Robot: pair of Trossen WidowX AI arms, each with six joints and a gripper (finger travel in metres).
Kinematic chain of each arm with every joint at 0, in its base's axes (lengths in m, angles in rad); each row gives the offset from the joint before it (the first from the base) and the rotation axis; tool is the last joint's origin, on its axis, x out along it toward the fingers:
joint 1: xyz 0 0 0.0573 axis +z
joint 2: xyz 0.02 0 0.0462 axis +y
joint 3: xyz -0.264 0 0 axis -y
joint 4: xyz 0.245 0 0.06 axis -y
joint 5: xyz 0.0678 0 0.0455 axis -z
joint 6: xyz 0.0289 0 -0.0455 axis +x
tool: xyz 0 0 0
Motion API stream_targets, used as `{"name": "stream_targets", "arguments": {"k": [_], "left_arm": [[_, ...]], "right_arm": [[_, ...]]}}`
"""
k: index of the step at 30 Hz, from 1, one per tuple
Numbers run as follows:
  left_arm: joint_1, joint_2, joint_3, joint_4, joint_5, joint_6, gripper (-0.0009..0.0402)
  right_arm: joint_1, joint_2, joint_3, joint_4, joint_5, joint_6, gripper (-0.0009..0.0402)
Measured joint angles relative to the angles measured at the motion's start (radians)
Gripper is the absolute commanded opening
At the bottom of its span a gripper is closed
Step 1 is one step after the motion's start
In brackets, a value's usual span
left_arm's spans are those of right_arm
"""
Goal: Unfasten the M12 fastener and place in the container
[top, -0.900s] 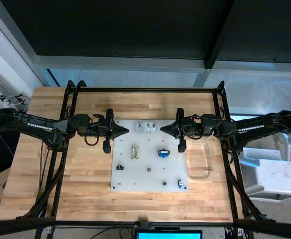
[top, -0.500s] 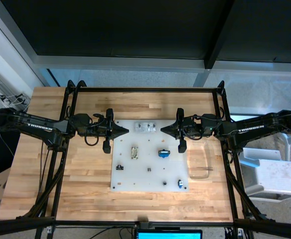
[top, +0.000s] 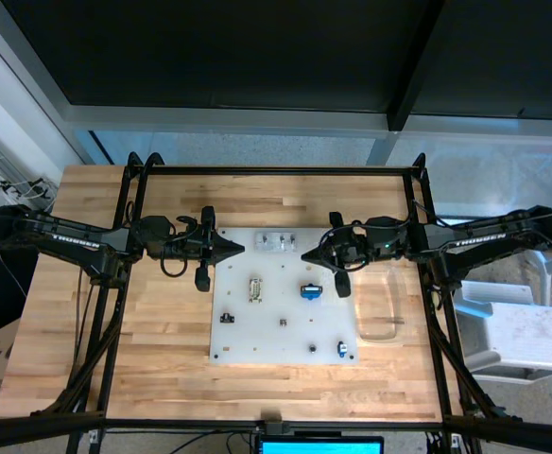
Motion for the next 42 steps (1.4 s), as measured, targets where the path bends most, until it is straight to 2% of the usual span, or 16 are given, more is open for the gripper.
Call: {"name": "stream_targets", "arguments": {"k": [4,9,19,30,39,42], "left_arm": [[0.000,0.000,0.000,0.000,0.000,0.000,0.0000],[0.000,0.000,0.000,0.000,0.000,0.000,0.0000],[0.000,0.000,0.000,0.000,0.000,0.000,0.0000],[0.000,0.000,0.000,0.000,0.000,0.000,0.0000],[0.000,0.000,0.000,0.000,0.000,0.000,0.0000],[0.000,0.000,0.000,0.000,0.000,0.000,0.0000]], "right_arm": [[0.046,0.054,0.092,-0.156,0.043,0.068,0.0000],[0.090,0.145,0.224,-0.381,0.050,0.193,0.0000],[0.171,0.362,0.489,-0.833,0.047,0.414,0.0000],[0.256,0.590,0.792,-1.171,0.041,0.601,0.0000],[0.312,0.727,0.967,-1.326,0.030,0.732,0.0000],[0.325,0.764,1.001,-1.349,0.007,0.761,0.0000]]}}
